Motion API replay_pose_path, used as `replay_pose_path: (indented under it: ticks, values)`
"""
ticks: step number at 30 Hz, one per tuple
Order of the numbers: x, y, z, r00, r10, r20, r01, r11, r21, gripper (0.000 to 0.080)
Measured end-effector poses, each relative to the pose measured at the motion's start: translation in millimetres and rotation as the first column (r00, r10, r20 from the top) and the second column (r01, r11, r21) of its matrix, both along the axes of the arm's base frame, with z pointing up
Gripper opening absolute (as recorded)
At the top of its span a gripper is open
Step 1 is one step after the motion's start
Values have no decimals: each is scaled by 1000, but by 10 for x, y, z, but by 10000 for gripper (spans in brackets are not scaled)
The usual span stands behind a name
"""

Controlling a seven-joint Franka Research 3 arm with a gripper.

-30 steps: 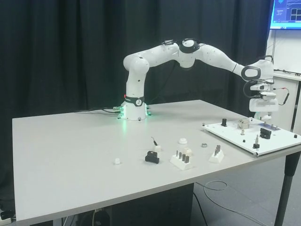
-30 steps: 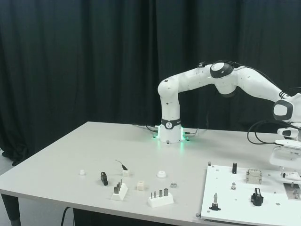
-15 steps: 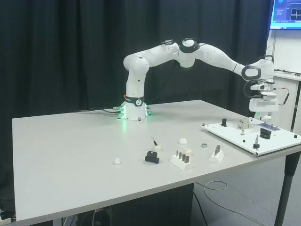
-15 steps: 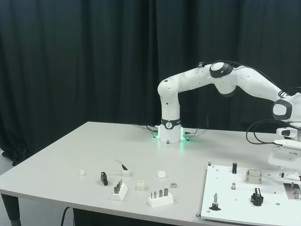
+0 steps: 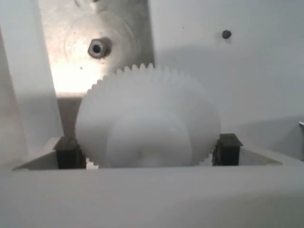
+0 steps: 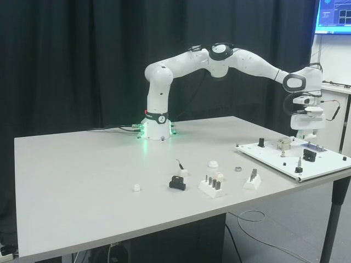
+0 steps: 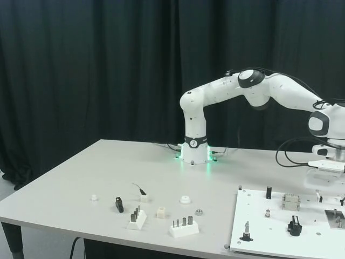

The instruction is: Insert large gear.

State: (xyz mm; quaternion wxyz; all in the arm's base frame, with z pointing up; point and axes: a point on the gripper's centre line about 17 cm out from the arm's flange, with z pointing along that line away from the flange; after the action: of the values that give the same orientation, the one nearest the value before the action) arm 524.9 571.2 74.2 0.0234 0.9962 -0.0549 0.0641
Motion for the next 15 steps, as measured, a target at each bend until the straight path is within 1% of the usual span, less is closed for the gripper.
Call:
replay_pose_path:
  ticks: [7,11,15]
  values:
    - [21,-9,-18,997,-35,-65,38,998,58,589]
    - [28,9,-42,994,-56,-93,65,994,92,589]
    - [11,46,-71,991,-69,-118,84,989,120,589]
